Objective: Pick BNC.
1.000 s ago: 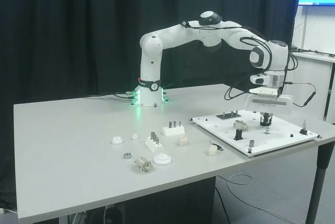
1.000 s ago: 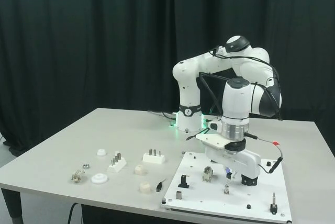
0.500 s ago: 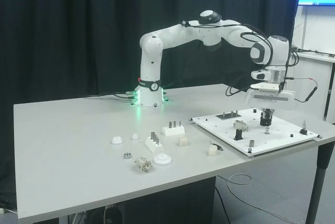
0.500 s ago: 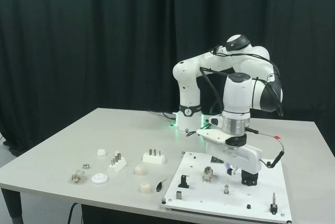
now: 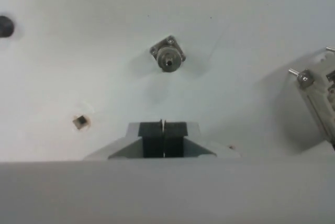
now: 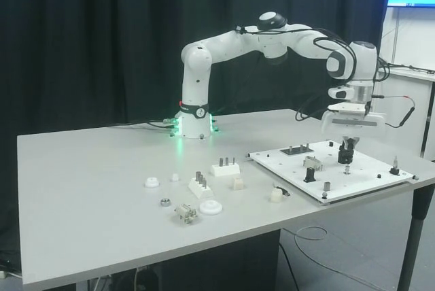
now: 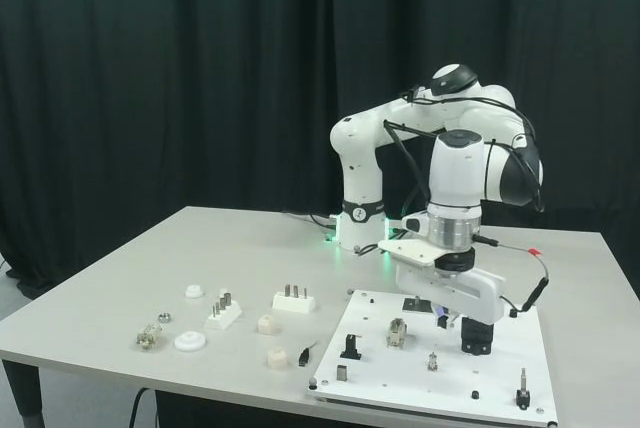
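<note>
End effector (image 5: 163,139) clenched, empty, hovering above white board (image 6: 360,177) on desk (image 6: 88,196); BNC connector (image 5: 167,57) upright on the board, below and apart from the black fingertips (image 5: 152,140)

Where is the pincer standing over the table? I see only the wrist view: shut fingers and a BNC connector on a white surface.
Observer: The pincer hangs over a white board lying on the grey table, well apart from the loose parts.
Operator: What else stands on that board?
Observer: Several small fixtures, for example a black post near one corner.
Operator: How is the arm posed?
Observer: The arm reaches from its base across to the board, wrist pointing down.
</note>
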Tool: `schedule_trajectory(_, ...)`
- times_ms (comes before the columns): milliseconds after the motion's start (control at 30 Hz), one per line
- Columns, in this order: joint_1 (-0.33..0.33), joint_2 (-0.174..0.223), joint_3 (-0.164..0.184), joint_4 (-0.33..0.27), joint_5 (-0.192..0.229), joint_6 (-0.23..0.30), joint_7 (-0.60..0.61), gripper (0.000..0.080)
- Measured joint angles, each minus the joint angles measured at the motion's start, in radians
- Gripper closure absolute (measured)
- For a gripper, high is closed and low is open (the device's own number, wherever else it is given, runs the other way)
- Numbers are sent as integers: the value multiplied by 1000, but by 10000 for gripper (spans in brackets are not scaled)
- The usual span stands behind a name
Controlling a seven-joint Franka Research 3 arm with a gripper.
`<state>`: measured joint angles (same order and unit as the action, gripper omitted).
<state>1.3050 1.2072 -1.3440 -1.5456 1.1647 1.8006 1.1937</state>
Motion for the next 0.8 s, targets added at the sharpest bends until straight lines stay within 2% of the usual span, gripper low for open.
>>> schedule_trajectory(800,-1,0,-48,32,-6,-26,0,803)
